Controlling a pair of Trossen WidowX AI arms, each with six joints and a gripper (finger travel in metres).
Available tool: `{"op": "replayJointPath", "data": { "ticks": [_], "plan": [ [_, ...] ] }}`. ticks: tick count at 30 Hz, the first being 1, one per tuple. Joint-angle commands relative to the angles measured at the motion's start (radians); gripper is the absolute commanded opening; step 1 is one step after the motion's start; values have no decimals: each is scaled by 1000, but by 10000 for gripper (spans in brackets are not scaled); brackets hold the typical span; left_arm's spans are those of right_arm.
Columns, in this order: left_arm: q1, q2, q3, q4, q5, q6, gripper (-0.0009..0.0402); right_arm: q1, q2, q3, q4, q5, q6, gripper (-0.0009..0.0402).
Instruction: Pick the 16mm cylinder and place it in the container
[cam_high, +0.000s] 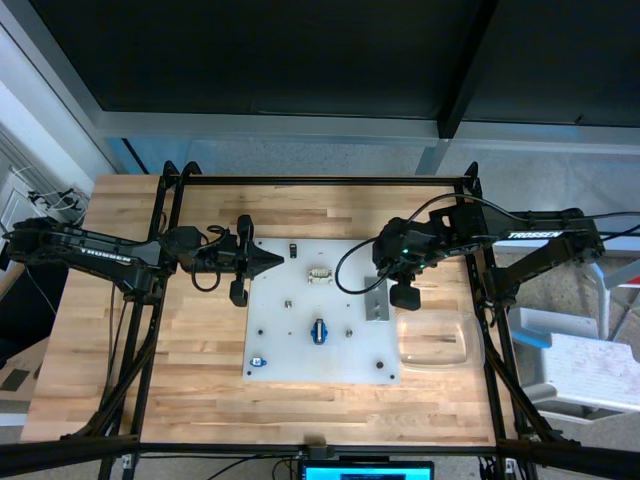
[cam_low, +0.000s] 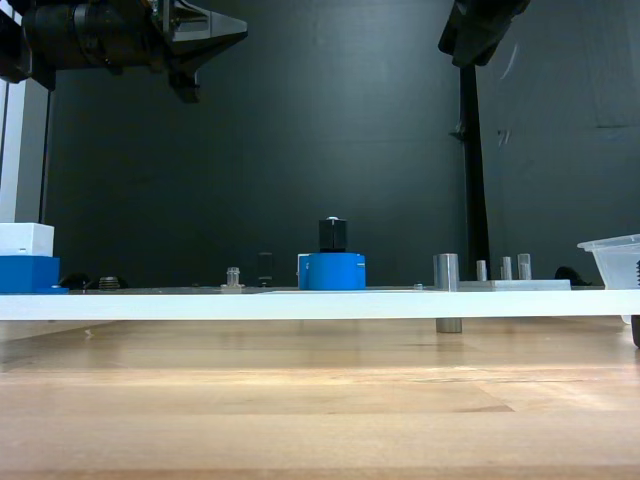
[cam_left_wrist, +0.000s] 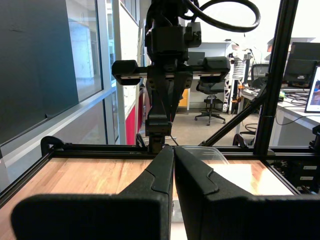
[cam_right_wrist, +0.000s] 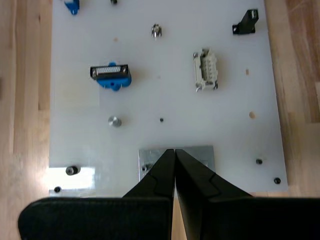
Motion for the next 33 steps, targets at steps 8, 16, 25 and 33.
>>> {"op": "replayJointPath", "data": {
  "ticks": [8,16,25,33],
  "plan": [
    [0,1,0,0,0,0,0,39,84,37,-69,-11,0,0],
    [0,0,0,0,0,0,0,75,132,40,-67,-34,25,0],
    [0,0,0,0,0,0,0,109,219,90,-63,-23,39,20],
    [0,0,0,0,0,0,0,130,294,137,-57,-22,38,60]
  ]
}}
